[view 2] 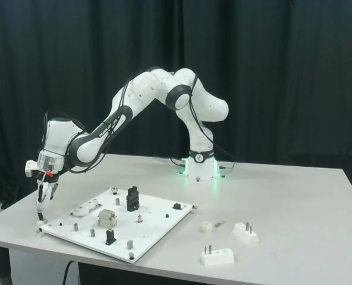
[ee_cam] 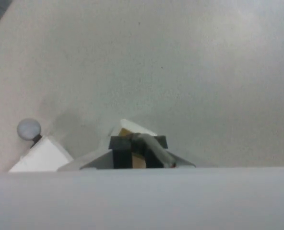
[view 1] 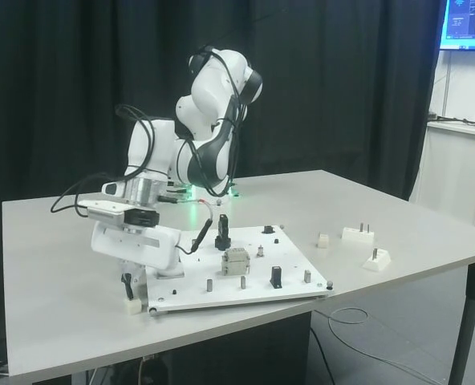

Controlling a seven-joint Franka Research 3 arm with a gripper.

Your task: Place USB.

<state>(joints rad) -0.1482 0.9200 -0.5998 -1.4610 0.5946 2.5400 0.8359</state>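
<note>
My gripper (view 1: pixel 127 285) hangs low over the table just off the near left corner of the white board (view 1: pixel 245 285). In the wrist view its black fingers (ee_cam: pixel 119 152) stand close together around a small USB plug (ee_cam: pixel 139 161), with a grey lead running off it. Right under the fingertips sits a small white holder block (view 1: pixel 131 305) on the table, also seen as the white block (ee_cam: pixel 132 128) in the wrist view. From the second room view the gripper (view 2: pixel 42 209) points straight down beside the board's corner (view 2: pixel 43 228). A pale part of the hand hides the lower wrist view.
The board (view 2: pixel 158 222) carries several small black and grey fittings, such as a black post (view 1: pixel 221 231) and a grey block (view 1: pixel 235 261). A round corner foot (ee_cam: pixel 29 128) marks the board corner (ee_cam: pixel 43 155). White holder blocks (view 1: pixel 358 233) stand on the table to the right.
</note>
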